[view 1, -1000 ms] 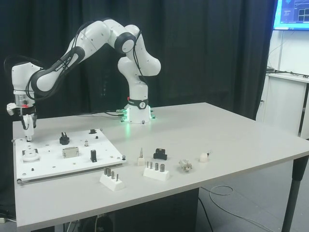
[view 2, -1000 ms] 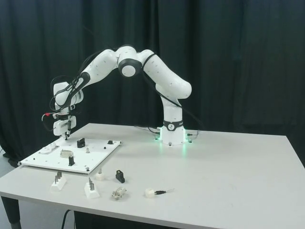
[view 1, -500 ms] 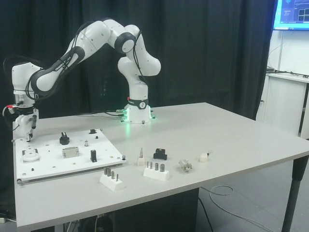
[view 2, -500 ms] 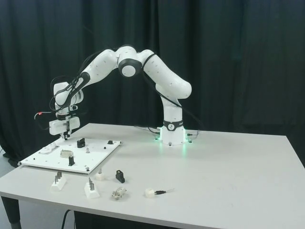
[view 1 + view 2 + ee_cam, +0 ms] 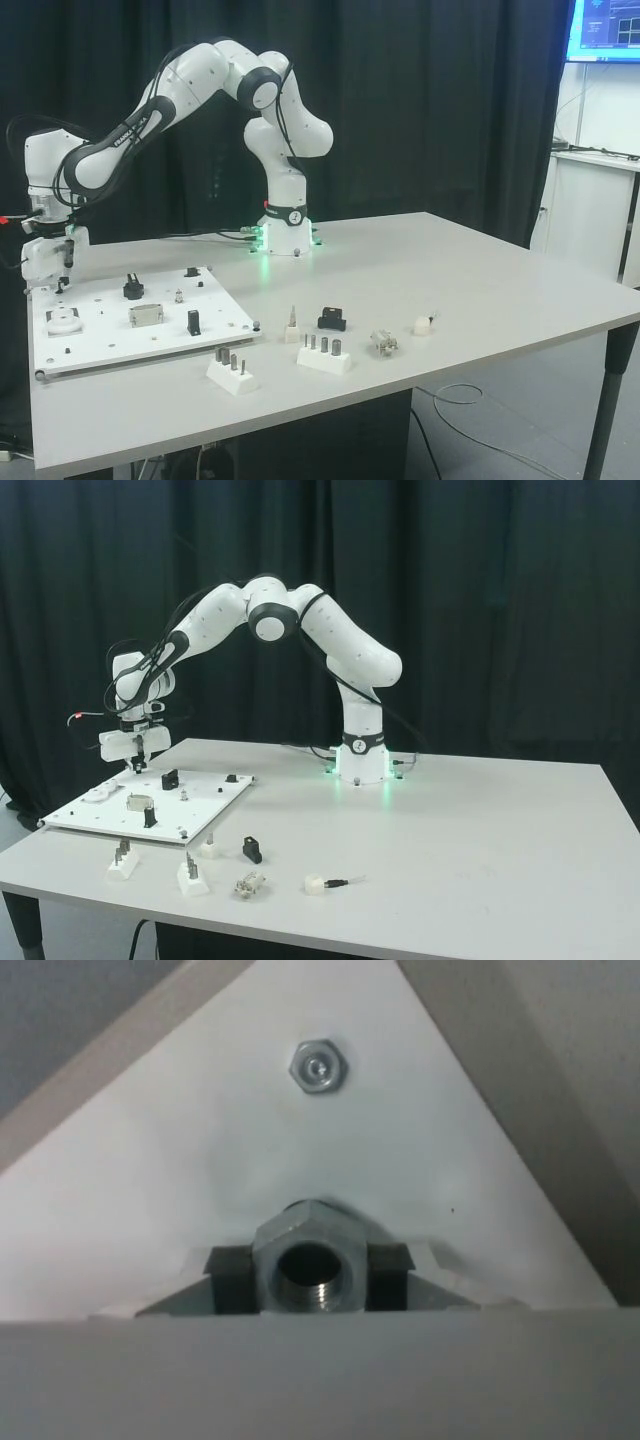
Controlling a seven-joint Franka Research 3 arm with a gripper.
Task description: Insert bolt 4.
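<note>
Metal shows closest in the wrist view: a hexagonal threaded nut [image 5: 309, 1265], dull and faceted, sits in a black holder on the smooth white board [image 5: 150, 1190], with a smaller hex nut [image 5: 318, 1066] set flat in the board beyond it. Whether bolt 4 is in the claw [image 5: 62, 272] cannot be told, nor how wide its fingers stand; it hangs low over the board's far corner. In the first room view, at the grey desk's [image 5: 480, 270] front edge, two white blocks [image 5: 232, 374] [image 5: 323, 357] hold upright metal pins. Behind them stand a single-pin block [image 5: 292, 328], a black bracket [image 5: 332, 319], a metal connector [image 5: 384, 343] and a white cap [image 5: 423, 324]. Farther back, the arm's base [image 5: 283, 238] glows green.
</note>
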